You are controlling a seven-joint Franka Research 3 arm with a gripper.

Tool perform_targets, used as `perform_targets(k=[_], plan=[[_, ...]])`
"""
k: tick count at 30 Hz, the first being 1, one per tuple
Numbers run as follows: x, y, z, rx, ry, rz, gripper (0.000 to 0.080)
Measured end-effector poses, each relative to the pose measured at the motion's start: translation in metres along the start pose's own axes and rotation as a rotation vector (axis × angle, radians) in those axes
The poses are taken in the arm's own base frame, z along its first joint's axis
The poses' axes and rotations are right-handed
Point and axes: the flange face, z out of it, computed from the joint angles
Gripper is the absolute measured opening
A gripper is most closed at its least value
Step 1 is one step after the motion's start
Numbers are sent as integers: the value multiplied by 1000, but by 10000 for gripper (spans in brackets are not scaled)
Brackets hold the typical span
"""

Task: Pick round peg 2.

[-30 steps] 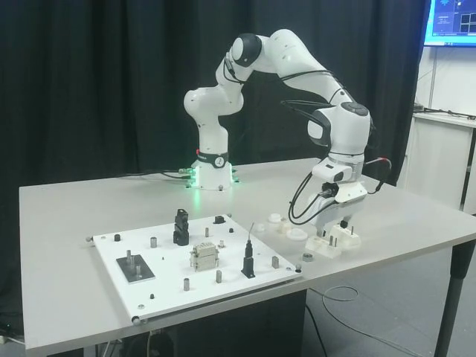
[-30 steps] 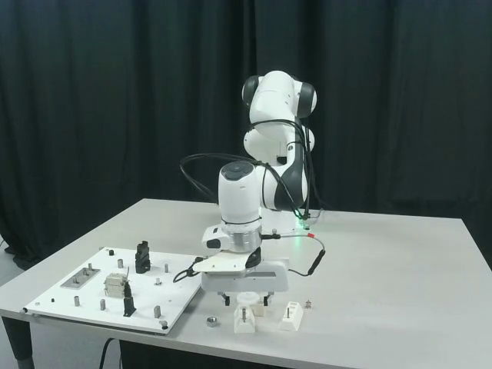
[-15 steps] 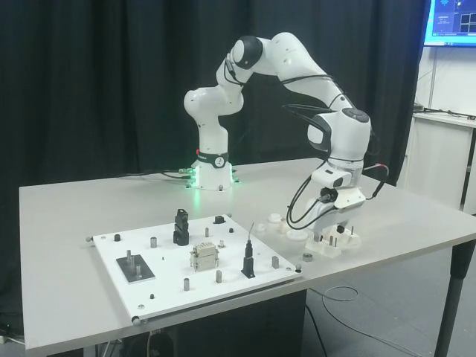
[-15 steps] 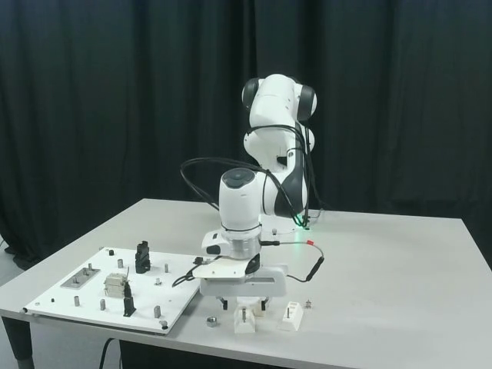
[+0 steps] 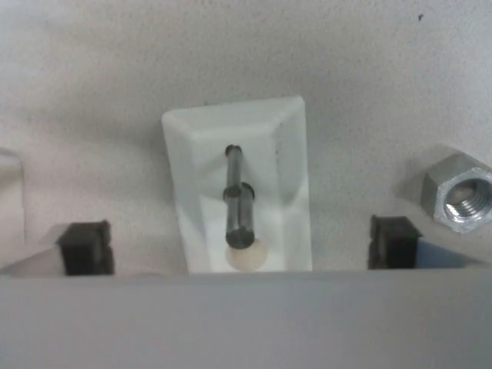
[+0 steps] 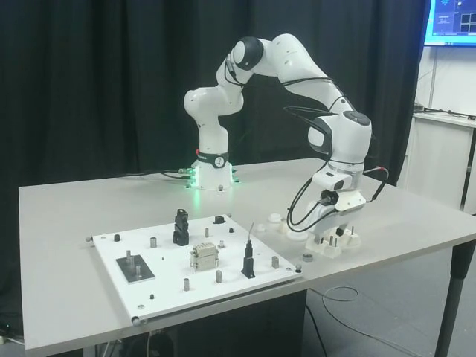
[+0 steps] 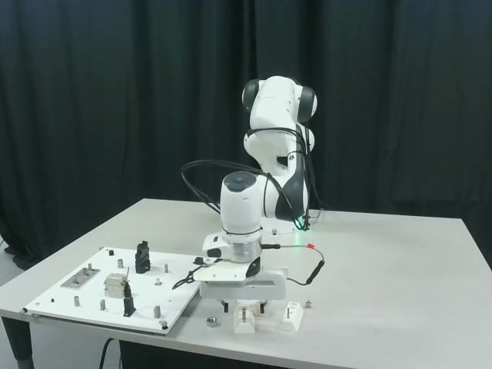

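Peg (image 5: 238, 206) upright between parted jaws

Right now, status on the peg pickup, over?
Pincer open, straddling the white holder. Round peg upright in holder, between the fingers, not gripped. Loose nut beside it, clear of the fingers.

Our arm (image 6: 297, 71) is white and made of fat, round parts, with black rings where they join. Black cables (image 7: 201, 171) loop from its wrist. Our base (image 6: 210, 177) glows green near the far edge of the grey table (image 6: 67, 216). Our fingertips (image 5: 84, 247) are black and square.
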Motion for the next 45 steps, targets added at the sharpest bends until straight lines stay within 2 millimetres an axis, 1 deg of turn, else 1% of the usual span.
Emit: perform_targets(k=[2, 3, 8, 9, 15, 16, 17, 18, 23, 24, 36, 45], plan=[[0, 0, 0, -1, 2, -1, 800], [0, 0, -1, -2, 3, -2, 692], [1, -2, -4, -8, 15, -13, 692], [1, -3, -5, -8, 16, -16, 528], [0, -8, -8, -10, 26, -33, 528], [0, -8, -8, -9, 27, -34, 360], [-1, -9, -9, -9, 27, -36, 360], [-1, -10, -9, -9, 28, -37, 200], [-1, -10, -9, -11, 30, -40, 200], [-1, -10, -9, -12, 31, -40, 57], [0, -9, -10, -30, 40, -53, 56], [2, -9, -19, -46, 26, -54, 56]])
